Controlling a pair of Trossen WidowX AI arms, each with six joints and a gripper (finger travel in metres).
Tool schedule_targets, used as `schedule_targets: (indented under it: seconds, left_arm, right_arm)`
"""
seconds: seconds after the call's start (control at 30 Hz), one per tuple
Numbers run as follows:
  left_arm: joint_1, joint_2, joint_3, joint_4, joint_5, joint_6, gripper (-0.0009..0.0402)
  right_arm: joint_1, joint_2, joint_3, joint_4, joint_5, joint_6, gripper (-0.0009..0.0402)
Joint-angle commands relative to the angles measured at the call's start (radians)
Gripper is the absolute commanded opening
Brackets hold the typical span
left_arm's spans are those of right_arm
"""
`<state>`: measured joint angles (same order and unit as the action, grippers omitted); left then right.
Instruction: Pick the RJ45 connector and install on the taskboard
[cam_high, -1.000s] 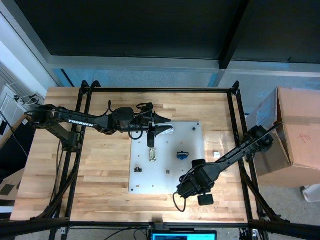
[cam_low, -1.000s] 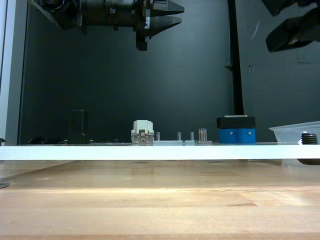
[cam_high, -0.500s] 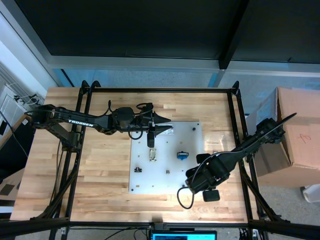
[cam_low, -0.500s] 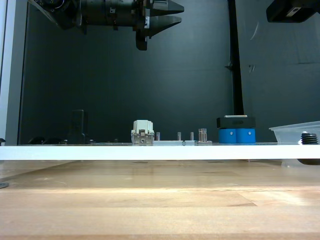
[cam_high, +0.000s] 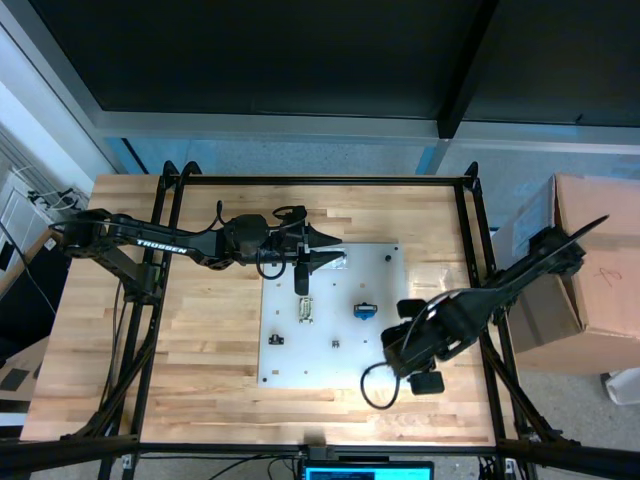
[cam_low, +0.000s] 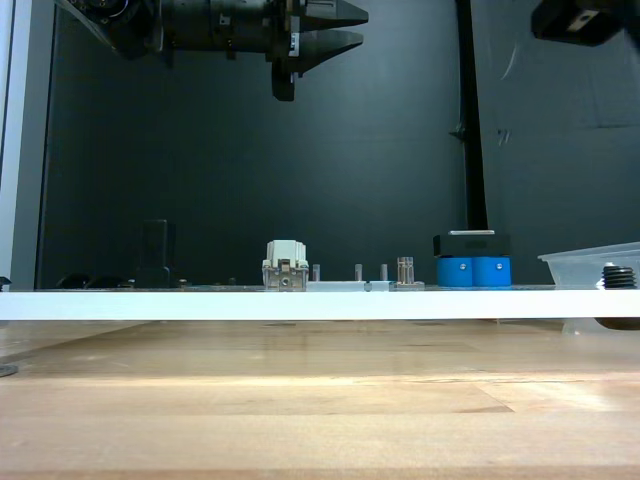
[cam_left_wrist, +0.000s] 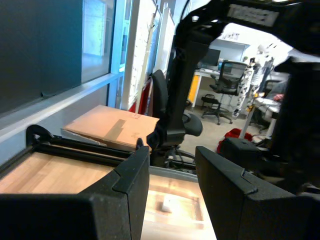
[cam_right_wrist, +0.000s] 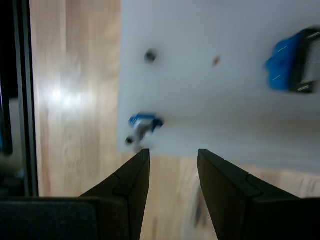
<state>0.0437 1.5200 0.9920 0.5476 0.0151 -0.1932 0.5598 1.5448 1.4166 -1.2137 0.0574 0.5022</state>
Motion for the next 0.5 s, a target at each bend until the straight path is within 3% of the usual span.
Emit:
schedule_targets:
  seconds: [0.03,0.13,0.37,0.5]
  left_arm:
    - [0.003,-0.002,0.0,0.004,0.087,-0.011,0.0122]
    - [0.003,-0.005,0.0,0.003,0.101,-0.011,0.0122]
    - [0.002,-0.005,0.0,0.002,0.096,-0.011,0.0122]
    - [0.002,-0.005,0.0,0.002,0.094,-0.011,0.0122]
  right_arm:
    - [-0.038,-0.105,-0.077,0.07,0.075,0.005,0.013]
    - [-0.086,-0.21,-0.159,0.156,0.134,-0.016,0.013]
    - [-0.258,-0.401,-0.317,0.36,0.144,-0.188,0.013]
    - [-0.373,-0.468,-0.371,0.453,0.122,-0.294,0.013]
